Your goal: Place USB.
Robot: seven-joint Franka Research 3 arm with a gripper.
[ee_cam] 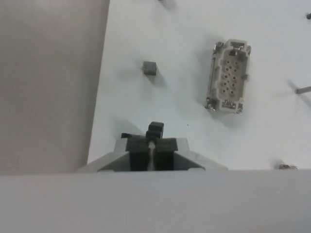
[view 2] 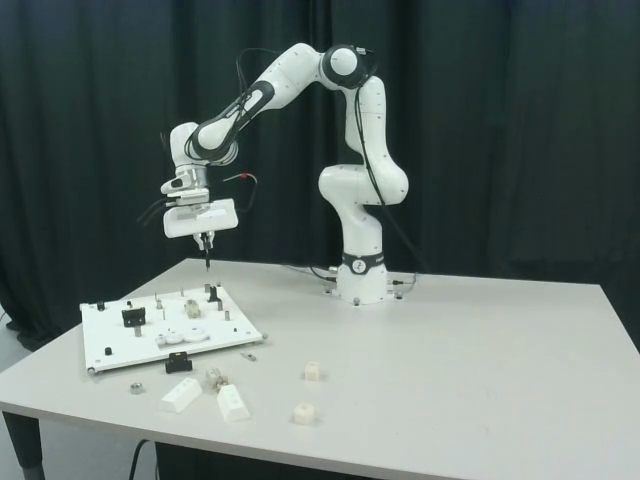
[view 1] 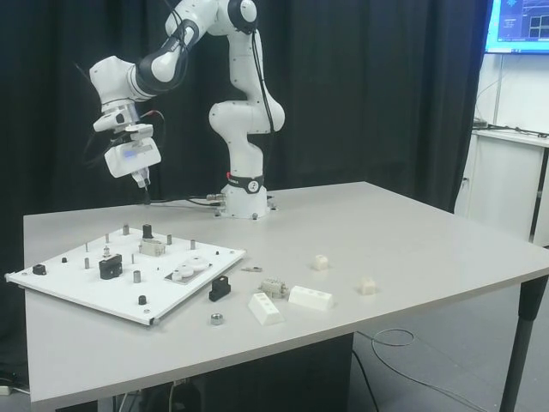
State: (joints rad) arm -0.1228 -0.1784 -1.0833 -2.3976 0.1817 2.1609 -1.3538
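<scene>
Fingers (ee_cam: 151, 145): black pads pressed together on a small black USB plug (ee_cam: 155, 130), which protrudes just past the tips. In the room views the gripper (view 1: 141, 179) hangs high above the back edge of the white rectangular task board (view 1: 206, 266), with the plug's long axis in line with the fingers and pointing down.

Below the tips, wrist view: the board's white face, with a small grey square socket block (ee_cam: 149, 68) lying ahead of the fingertips and apart from them. Judgement: this is the likely USB receptacle, though its opening is too small to confirm. A larger pale multi-pin rectangular connector (ee_cam: 228, 76) sits off to one side of it, well apart, long axis roughly parallel to the fingers' line of sight. The board edge runs beside the socket block; bare grey surface (ee_cam: 48, 87) lies beyond it.

Key relation for the coming move: the target lies down and slightly forward of the held plug, so a long descent with a small lateral correction seems needed, and plug orientation must match the slot.

Loose white blocks (view 1: 310, 297) lie on the surface in front of the board.

Writing: no labels or brands readable on board, plug or connector.
</scene>
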